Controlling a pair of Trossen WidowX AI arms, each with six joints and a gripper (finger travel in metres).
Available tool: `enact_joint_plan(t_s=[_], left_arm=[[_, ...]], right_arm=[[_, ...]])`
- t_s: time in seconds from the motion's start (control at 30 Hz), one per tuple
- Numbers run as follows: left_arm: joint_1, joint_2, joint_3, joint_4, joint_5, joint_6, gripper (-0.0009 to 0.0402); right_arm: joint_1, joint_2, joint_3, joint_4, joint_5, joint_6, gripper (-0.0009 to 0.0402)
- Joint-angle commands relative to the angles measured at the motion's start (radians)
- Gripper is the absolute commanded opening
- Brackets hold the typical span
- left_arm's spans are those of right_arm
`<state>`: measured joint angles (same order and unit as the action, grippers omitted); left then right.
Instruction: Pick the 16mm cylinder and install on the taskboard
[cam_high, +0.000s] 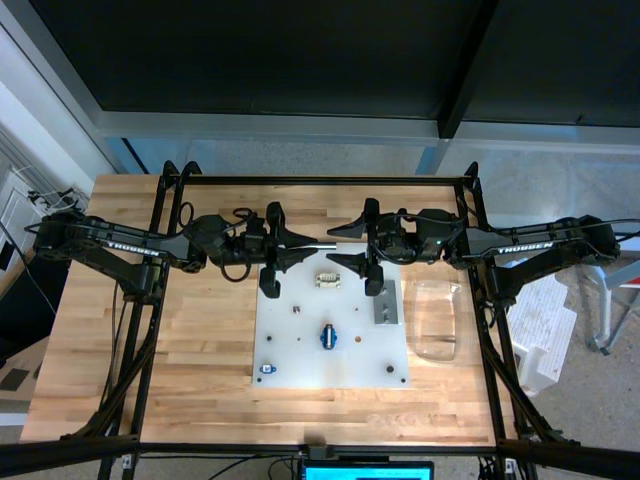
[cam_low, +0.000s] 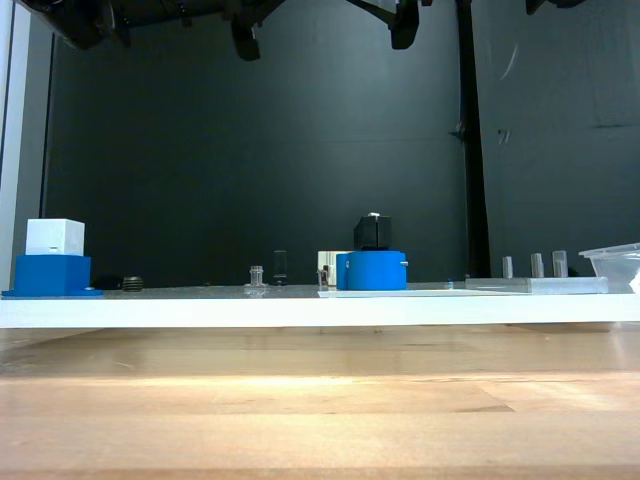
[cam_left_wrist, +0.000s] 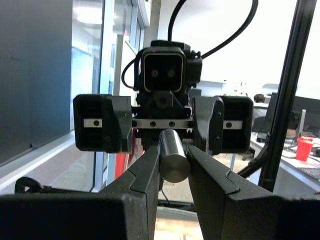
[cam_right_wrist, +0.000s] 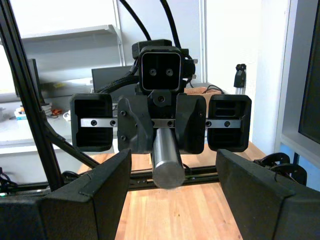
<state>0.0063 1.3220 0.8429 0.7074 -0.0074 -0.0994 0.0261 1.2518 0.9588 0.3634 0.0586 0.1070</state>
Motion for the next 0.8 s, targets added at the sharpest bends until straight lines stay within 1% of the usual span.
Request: enact_joint_plan(t_s=[0.03, 0.13, 0.2, 0.27, 0.4, 0.57, 0.63, 0.8], left_arm=[[0.0, 0.0, 0.0, 0.005, 0.002, -0.001, 0.0008], [0.0, 0.0, 0.0, 0.001, 0.002, -0.004, 0.0008], [0.0, 0.0, 0.0, 0.0, 0.002, -0.005, 0.0008], [0.0, 0.0, 0.0, 0.0, 0.002, -0.005, 0.0008], [0.0, 0.0, 0.0, 0.0, 0.001, -0.007, 0.0008], [0.0, 0.0, 0.0, 0.0, -0.012, -0.008, 0.0008], [0.0, 0.0, 0.0, 0.0, -0.016, -0.008, 0.0008], [0.0, 0.0, 0.0, 0.0, -0.016, -0.008, 0.0008]], right_arm=[[0.0, 0.001, -0.001, -0.002, -0.003, -0.001, 0.0236], [0.0, 0.001, -0.001, 0.001, -0.009, -0.001, 0.0232], [0.0, 0.001, -0.001, 0.002, -0.011, -0.003, 0.0221], [0.0, 0.001, -0.001, 0.002, -0.029, -0.002, 0.0205], [0.0, 0.001, -0.001, 0.003, -0.036, -0.003, 0.0166], [0.0, 0.001, -0.001, 0.003, -0.04, -0.003, 0.0121], [0.0, 0.001, -0.001, 0.008, -0.055, -0.003, 0.0107], [0.0, 0.001, -0.001, 0.009, -0.056, -0.003, 0.008]])
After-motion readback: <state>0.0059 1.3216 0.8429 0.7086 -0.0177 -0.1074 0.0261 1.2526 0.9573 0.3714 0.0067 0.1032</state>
